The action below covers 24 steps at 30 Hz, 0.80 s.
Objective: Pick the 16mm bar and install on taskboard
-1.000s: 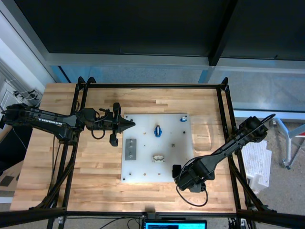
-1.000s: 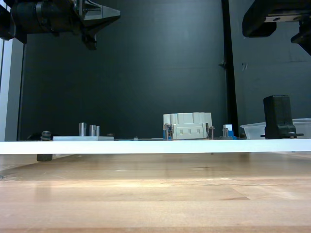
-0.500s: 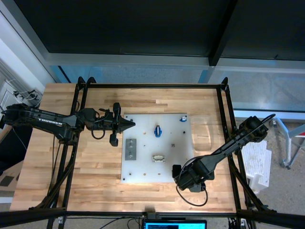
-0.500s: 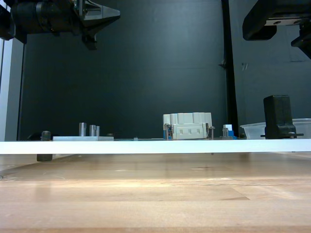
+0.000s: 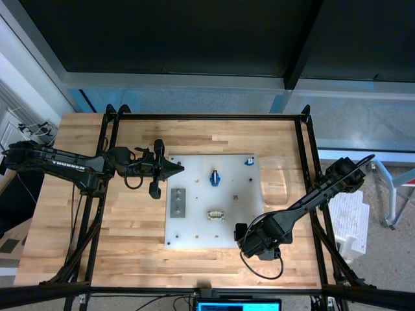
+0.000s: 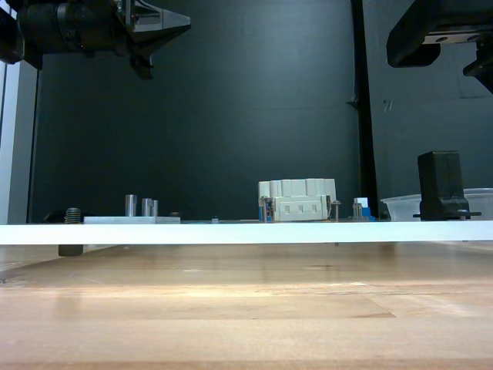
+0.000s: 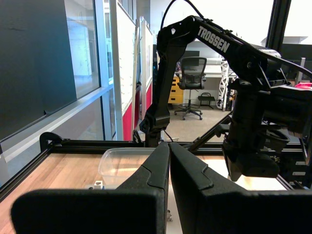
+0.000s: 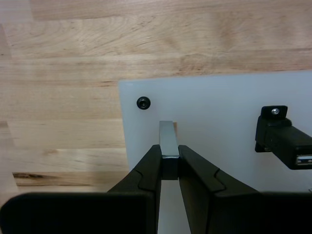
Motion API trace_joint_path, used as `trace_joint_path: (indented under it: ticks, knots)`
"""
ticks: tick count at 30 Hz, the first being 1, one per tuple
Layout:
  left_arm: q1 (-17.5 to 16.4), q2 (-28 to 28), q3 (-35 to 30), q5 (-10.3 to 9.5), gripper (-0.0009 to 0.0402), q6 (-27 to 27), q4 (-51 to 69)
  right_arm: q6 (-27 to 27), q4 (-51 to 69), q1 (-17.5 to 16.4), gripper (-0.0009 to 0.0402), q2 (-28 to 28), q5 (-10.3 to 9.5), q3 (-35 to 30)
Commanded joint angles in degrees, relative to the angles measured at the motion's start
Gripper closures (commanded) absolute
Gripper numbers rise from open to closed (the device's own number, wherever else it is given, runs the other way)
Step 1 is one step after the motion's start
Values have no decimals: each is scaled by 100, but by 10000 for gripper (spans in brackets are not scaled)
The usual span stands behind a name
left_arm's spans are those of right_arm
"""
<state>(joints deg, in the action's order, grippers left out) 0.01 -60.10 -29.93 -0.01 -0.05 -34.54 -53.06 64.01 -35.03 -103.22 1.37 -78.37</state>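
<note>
Desk (image 5: 130, 246): wood top, black frame around it. The taskboard (image 5: 194, 233) lies flat mid-desk, a white square plate.

Left arm comes in from the left edge. Left tool (image 5: 175, 168) is held level, well above the board's far-left edge. Fingers are pressed together with nothing between them, and the left wrist view shows the same. It is clear of the board in the low view.

Right arm reaches in from the right. Right tool (image 5: 241, 233) is over the board's near-right corner and raised off it.

Clear tray (image 5: 275, 184) sits on the desk just beside the board's right edge.

On the board:
- grey block (image 5: 177, 202) on the left side, pegs standing up from it
- beige connector (image 5: 216, 214) near the middle
- blue part (image 5: 214, 177) beyond the connector
- black fixture (image 8: 282, 136) near the right tool
- small black screw (image 8: 143, 102) at the corner

16mm bar (image 8: 167, 139): clamped in the right tool, fingers narrowly apart and tight on it, grey end sticking out past the tips. It sits over the board's corner just beside the screw. Cannot tell whether it touches the plate.
</note>
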Motion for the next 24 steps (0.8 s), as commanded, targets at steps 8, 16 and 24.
trace_joint_path:
  ticks: [8,16,24]
  knots:
    - [0,0,-2,0,393,0,0,-37,-20,28,393,4,15,-2]
    - [-2,0,-2,0,393,0,0,-37,-24,48,393,4,15,-9]
    - [-2,0,-2,0,393,0,0,-39,-26,66,393,37,11,-7]
